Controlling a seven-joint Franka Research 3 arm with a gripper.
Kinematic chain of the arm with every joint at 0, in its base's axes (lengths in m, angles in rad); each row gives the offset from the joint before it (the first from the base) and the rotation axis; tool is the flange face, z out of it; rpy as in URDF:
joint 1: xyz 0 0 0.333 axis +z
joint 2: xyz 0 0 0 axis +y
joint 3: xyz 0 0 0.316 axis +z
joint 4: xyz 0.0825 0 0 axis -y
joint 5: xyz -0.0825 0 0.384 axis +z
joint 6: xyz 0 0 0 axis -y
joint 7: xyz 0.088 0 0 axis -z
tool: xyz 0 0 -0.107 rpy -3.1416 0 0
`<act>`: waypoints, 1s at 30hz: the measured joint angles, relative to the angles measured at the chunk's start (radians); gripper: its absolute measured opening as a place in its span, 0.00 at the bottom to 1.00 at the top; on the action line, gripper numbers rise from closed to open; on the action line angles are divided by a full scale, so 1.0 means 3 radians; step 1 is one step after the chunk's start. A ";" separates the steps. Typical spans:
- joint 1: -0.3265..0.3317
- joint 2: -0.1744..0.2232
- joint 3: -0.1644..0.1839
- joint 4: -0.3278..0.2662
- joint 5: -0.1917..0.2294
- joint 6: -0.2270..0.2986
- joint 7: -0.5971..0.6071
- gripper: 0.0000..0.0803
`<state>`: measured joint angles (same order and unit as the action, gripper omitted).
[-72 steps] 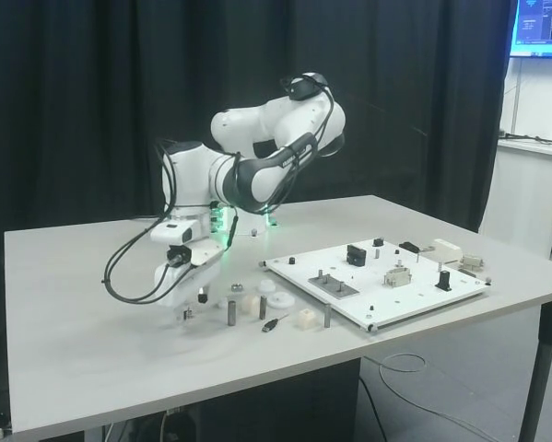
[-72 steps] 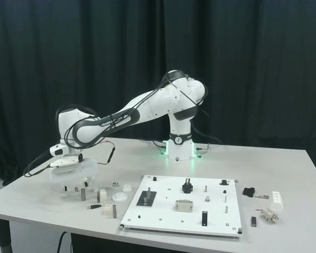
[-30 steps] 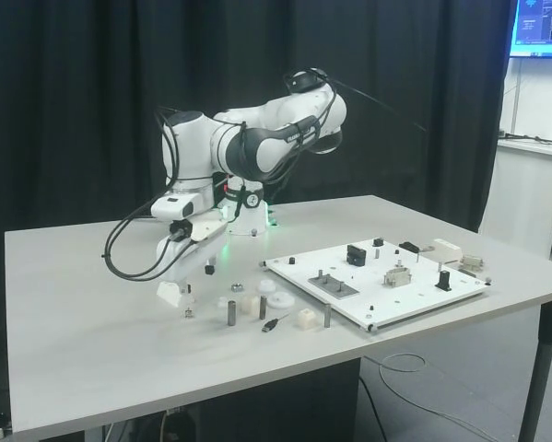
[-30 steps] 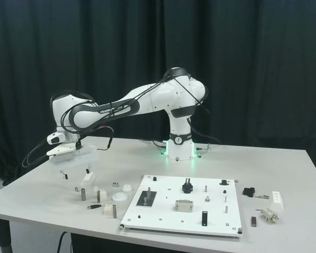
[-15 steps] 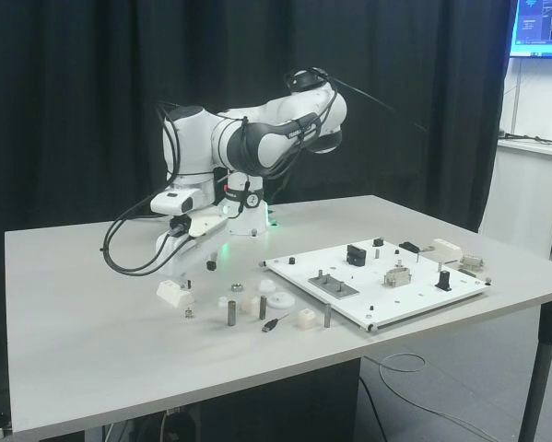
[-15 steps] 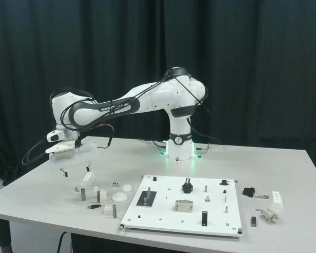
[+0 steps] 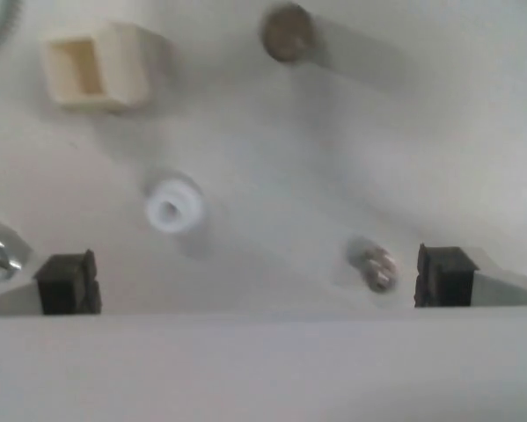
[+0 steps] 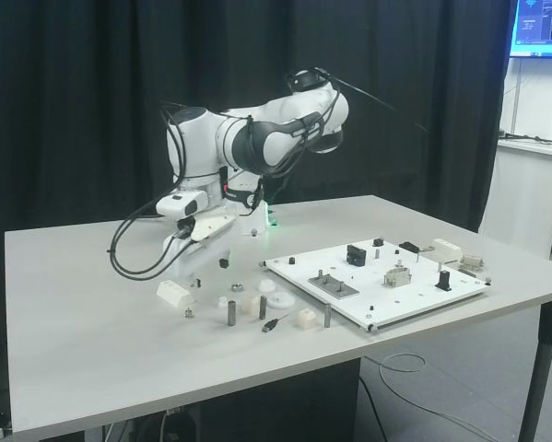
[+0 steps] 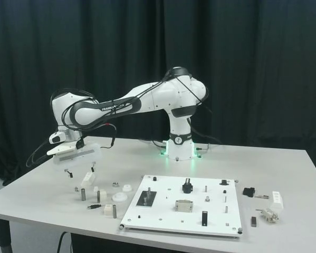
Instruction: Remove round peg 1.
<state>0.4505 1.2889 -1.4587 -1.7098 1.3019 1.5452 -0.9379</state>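
Observation:
My gripper [image 8: 211,273] hangs open above the table, left of the white board [image 8: 414,299], with nothing between its black fingertips [image 7: 67,283]. In the second room view the gripper [image 9: 80,170] is above a white block [image 9: 87,179] lying on the table. Below the gripper [image 7: 254,279] the wrist view shows the top of an upright grey round peg [image 7: 287,32], a hollow square block [image 7: 96,63], a white ring [image 7: 172,208] and a small metal part [image 7: 376,266]. Upright grey pegs [image 8: 229,310] stand loose on the table, and short pegs [image 8: 322,274] stand on the board.
The white block [image 8: 174,293] lies left of the loose parts. Black fixtures [image 8: 355,253] and a metal connector [image 8: 398,275] sit on the board. Further parts [image 9: 276,199] lie right of the board. The arm's base [image 9: 180,149] stands at the back, lit green.
The gripper has let go of the white block, which now lies on the table. It has risen and shifted slightly towards the board, with its fingers open.

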 joint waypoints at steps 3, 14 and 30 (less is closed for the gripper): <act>0.0048 -0.0001 -0.0015 0.0006 0.0000 -0.0109 0.0094 1.00; 0.0346 0.0000 -0.0097 -0.0016 -0.0008 -0.0517 0.0534 1.00; 0.1158 0.0006 -0.0154 -0.0472 -0.0076 -0.0675 0.1040 1.00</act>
<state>0.7980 1.2907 -1.5050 -1.8515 1.2791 1.3428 -0.6258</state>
